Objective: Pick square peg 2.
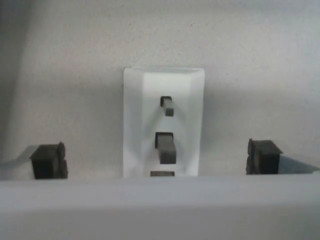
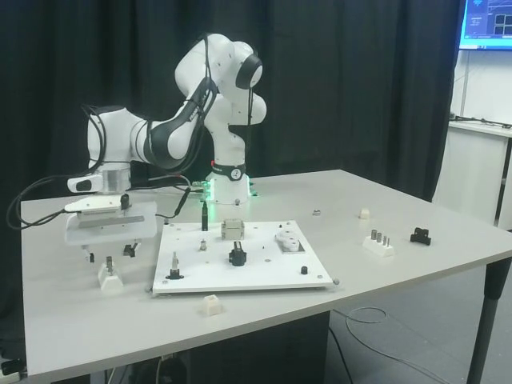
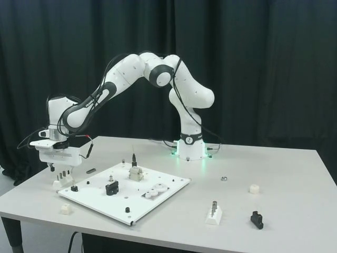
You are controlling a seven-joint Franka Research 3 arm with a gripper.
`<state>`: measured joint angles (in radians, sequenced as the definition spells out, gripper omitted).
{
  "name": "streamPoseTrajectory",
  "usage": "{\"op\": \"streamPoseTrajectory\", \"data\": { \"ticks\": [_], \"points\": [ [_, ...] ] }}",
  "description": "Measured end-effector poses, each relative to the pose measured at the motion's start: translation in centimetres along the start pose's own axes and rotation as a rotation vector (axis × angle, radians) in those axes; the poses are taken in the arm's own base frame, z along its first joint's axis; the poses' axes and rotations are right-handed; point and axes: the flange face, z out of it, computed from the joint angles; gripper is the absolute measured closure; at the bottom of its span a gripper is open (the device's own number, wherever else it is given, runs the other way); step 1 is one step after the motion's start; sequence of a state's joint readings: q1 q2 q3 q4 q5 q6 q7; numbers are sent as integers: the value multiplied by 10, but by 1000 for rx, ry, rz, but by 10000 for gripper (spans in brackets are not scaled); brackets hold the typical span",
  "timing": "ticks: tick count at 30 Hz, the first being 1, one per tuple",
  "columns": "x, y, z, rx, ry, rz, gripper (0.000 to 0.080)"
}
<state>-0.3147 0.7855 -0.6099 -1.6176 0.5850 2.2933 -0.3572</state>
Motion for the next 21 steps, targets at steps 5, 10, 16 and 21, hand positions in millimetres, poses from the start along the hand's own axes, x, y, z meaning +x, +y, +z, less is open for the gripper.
{"op": "streamPoseTrajectory", "data": {
  "ticks": [5,10,16,21],
  "points": [
    [1,0,4,1,-3,0,3],
    [2,0,8,1,-5,-1,3],
    [4,1,12,3,-6,2,3],
    [4,2,15,6,-6,7,3]
  ]
}}
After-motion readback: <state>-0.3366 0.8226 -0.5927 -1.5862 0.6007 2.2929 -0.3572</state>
